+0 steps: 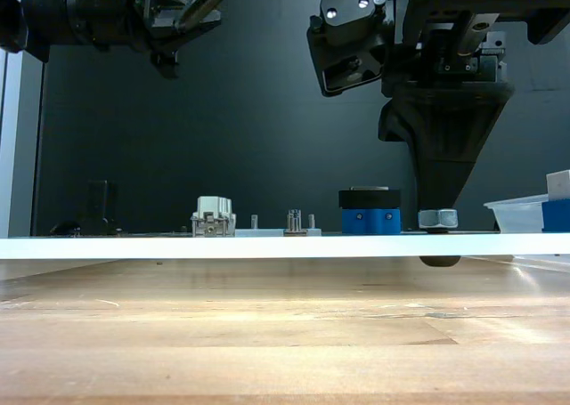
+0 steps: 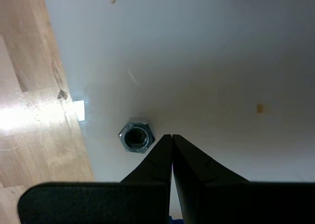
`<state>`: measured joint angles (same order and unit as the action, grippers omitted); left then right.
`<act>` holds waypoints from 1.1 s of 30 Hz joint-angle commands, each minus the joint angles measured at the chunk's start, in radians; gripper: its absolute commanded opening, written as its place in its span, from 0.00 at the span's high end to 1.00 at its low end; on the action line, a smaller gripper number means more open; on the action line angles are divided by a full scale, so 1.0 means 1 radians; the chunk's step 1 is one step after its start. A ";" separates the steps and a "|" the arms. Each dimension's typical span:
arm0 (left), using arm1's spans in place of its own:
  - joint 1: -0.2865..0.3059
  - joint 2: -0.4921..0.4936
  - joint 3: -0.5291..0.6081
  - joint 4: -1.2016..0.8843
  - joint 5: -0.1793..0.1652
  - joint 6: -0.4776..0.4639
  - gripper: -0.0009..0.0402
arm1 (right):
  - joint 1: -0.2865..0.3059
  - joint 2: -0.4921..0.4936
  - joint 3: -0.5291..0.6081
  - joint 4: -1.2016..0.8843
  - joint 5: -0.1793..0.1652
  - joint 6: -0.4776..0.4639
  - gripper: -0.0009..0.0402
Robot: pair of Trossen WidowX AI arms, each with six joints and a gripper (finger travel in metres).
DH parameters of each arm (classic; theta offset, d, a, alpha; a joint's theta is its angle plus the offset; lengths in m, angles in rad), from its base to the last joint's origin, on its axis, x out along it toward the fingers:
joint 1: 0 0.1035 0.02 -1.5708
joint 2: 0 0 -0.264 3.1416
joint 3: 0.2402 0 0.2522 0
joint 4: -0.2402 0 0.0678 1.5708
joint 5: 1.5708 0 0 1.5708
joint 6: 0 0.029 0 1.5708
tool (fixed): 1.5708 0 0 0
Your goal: Pick the M12 fastener and fasten on the M12 threads
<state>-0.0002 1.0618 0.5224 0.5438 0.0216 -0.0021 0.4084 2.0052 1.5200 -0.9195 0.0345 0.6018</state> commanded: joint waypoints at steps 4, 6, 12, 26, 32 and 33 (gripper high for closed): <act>0.000 0.000 0.000 0.000 0.000 0.000 0.98 | 0.000 -0.002 0.004 -0.002 -0.257 0.005 0.98; 0.000 0.000 0.000 0.000 0.000 0.000 0.98 | 0.000 -0.003 0.007 -0.005 -0.335 -0.011 0.98; 0.000 0.000 0.000 0.000 0.000 0.000 0.98 | 0.000 -0.009 0.009 -0.016 -0.262 -0.004 0.98; 0.000 0.000 0.000 0.000 0.000 0.000 0.98 | -0.003 -0.042 0.005 -0.022 0.023 0.024 0.98; 0.000 0.000 0.000 0.000 0.000 0.000 0.98 | -0.003 -0.013 -0.002 -0.017 0.025 0.047 0.98; 0.000 0.000 0.000 0.000 0.000 0.000 0.98 | -0.003 -0.005 -0.002 -0.009 0.024 0.048 0.98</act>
